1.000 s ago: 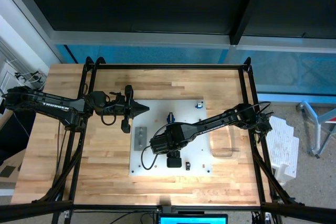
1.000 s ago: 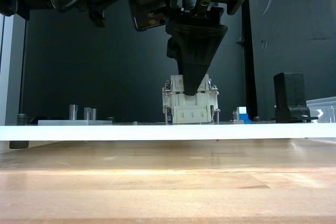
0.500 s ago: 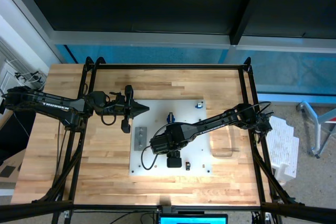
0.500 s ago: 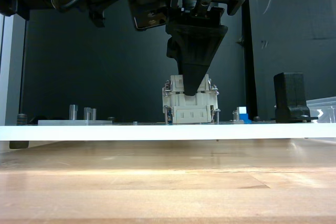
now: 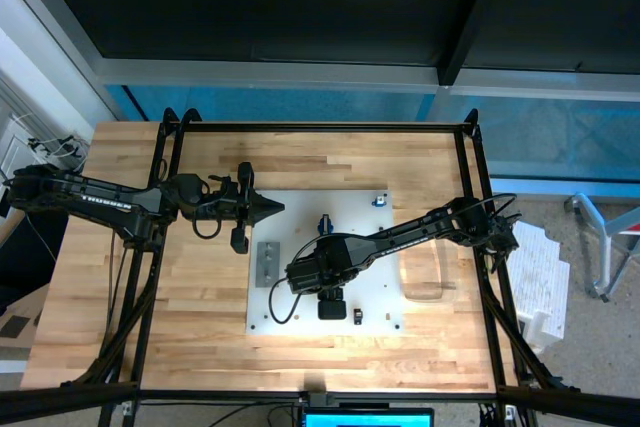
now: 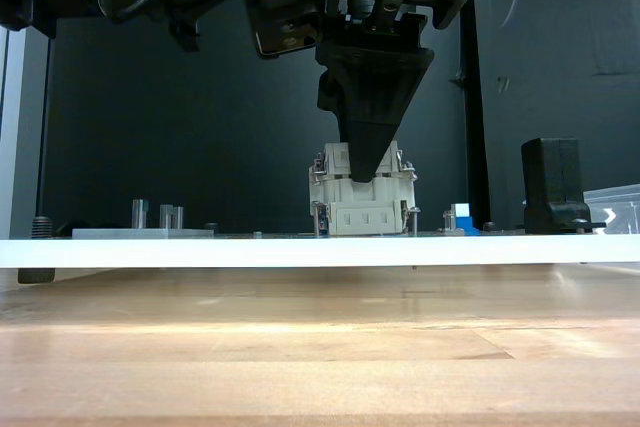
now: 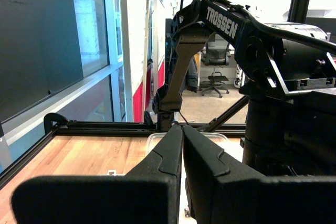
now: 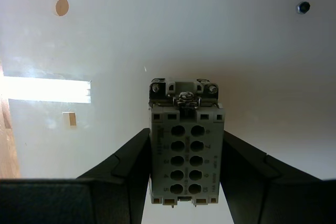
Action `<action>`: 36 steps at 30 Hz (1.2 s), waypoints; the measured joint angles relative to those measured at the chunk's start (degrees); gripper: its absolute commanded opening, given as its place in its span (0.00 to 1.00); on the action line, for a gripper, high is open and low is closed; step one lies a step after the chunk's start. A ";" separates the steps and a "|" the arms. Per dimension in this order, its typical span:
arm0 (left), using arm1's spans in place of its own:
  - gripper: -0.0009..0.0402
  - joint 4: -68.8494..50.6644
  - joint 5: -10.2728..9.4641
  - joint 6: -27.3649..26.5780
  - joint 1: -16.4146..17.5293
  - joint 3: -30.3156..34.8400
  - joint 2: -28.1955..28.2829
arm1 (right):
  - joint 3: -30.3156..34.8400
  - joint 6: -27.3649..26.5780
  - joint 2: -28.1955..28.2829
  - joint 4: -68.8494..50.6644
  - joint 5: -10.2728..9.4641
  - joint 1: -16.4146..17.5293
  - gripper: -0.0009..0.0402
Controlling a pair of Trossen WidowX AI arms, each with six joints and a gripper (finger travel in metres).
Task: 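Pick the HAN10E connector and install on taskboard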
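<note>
The wooden table point(image 5: 200, 347) carries the taskboard point(image 5: 375, 277), a white plate lying flat at its middle. On the board's near part, a little right of centre, the right gripper point(image 6: 366, 172) points straight down. Its 2 fingers point(image 8: 128, 163) are open only as wide as the HAN10E connector point(image 6: 362, 209) and press against its 2 long sides, so the connector is clamped between them. The connector stands upright on the board with its socket face up, showing 2 rows of 5 holes and a silvery screw clamp at one end. In the low view its base is level with the board's surface.

A small black fitting point(image 5: 357, 316) sits on the board just near and right of the gripper. Left of the gripper lies the grey block point(image 5: 268, 263), with short pins standing up from it. Just beyond the gripper is a blue part point(image 5: 323, 222).

Right of the board, touching or overlapping its edge, lies a clear tray point(image 5: 425, 272).

Farther back, the left gripper point(image 5: 278, 207) hangs over the board's far left corner, pointing right. Its fingers are pressed together and hold nothing.
</note>
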 measured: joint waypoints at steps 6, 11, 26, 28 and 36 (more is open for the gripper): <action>0.02 0.00 0.02 0.02 0.00 0.00 0.00 | 0.44 0.13 -0.22 -0.35 -0.02 0.00 0.45; 0.02 -0.02 0.02 0.00 0.00 -0.02 0.00 | 1.03 0.13 -0.20 -0.33 0.11 -0.02 0.60; 0.02 0.00 0.02 0.02 0.00 0.00 0.02 | 1.44 0.28 -5.44 -3.89 0.04 -0.02 0.86; 0.02 0.00 0.02 0.00 0.00 -0.02 0.00 | 1.44 0.28 -6.56 -4.28 0.04 -0.02 0.85; 0.02 0.00 0.02 0.02 0.00 -0.02 0.00 | 1.53 0.28 -8.44 -5.99 0.04 -0.02 0.85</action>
